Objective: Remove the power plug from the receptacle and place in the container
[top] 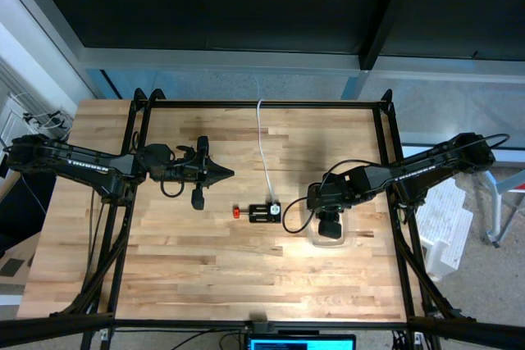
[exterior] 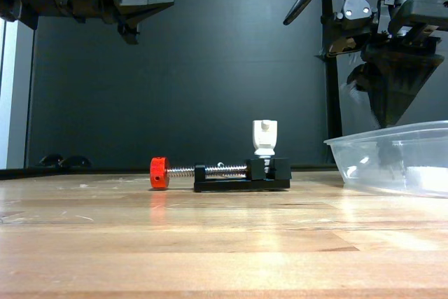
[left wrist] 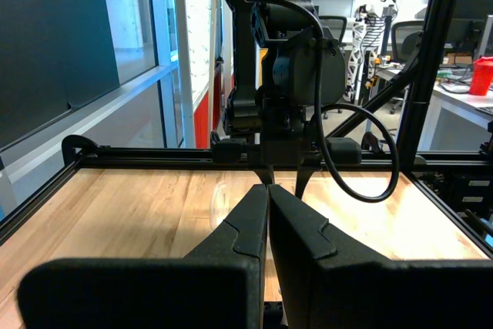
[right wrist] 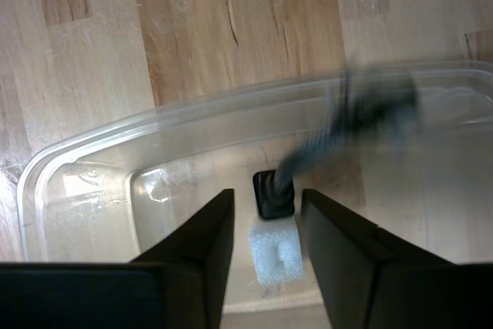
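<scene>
Hovering my right gripper (top: pixel 328 225) over container (right wrist: pixel 92 148), centre-right in high view, jaws apart, power plug (right wrist: pixel 273 193) loose. Risk: cord (right wrist: pixel 362 113) catches jaw, drags plug out. Left gripper (top: pixel 225 174) clenched, centre-left.

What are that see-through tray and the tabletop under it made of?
The container looks like clear glossy plastic: wood grain shows through its walls and its rim glints. The table looks like pale wood, planks and grain visible. The right end effector hangs open over the container; the left end effector is shut above the table's left.
</scene>
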Controlling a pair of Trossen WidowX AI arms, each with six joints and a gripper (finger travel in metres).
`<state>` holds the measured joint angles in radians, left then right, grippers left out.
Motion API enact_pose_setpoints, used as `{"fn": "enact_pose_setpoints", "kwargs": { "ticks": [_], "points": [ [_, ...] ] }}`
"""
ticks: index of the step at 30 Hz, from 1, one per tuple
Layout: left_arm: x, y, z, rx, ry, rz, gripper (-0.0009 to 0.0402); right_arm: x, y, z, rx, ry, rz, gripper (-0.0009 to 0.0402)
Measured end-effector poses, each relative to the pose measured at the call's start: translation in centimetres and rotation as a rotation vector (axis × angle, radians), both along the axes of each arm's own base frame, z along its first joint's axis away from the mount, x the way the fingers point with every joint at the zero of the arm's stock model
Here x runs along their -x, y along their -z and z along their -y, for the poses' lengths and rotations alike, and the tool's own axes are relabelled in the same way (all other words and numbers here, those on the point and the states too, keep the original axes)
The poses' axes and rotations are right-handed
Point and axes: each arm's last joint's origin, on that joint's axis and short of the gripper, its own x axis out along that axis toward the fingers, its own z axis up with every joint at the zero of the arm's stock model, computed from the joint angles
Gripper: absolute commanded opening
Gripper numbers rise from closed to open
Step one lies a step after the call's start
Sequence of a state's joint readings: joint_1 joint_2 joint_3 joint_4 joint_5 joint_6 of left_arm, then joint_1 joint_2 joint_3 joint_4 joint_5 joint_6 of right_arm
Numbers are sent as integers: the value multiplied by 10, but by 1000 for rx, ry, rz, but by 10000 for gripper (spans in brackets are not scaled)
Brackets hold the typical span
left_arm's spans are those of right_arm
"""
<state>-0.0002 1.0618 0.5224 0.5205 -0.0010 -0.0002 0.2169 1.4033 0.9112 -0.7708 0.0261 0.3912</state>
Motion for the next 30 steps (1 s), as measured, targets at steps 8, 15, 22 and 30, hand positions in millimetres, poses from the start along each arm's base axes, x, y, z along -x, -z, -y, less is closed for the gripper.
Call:
{"fn": "enact_pose_setpoints", "kwargs": {
  "ticks": [8, 15, 22, 30],
  "points": [
    [0, 0, 0, 0, 0, 1, 0, 2, -6, 1, -11, 20, 21, 202],
    [0, 0, 0, 0, 0, 0, 0, 2, -9, 1, -14, 21, 34, 200],
    [0, 0, 0, 0, 0, 1, 0, 3, -31, 3, -9, -17, 211, 140],
    [0, 0, 0, 0, 0, 0, 0, 1, -61, 27, 64, -21, 467, 30]
  ]
}}
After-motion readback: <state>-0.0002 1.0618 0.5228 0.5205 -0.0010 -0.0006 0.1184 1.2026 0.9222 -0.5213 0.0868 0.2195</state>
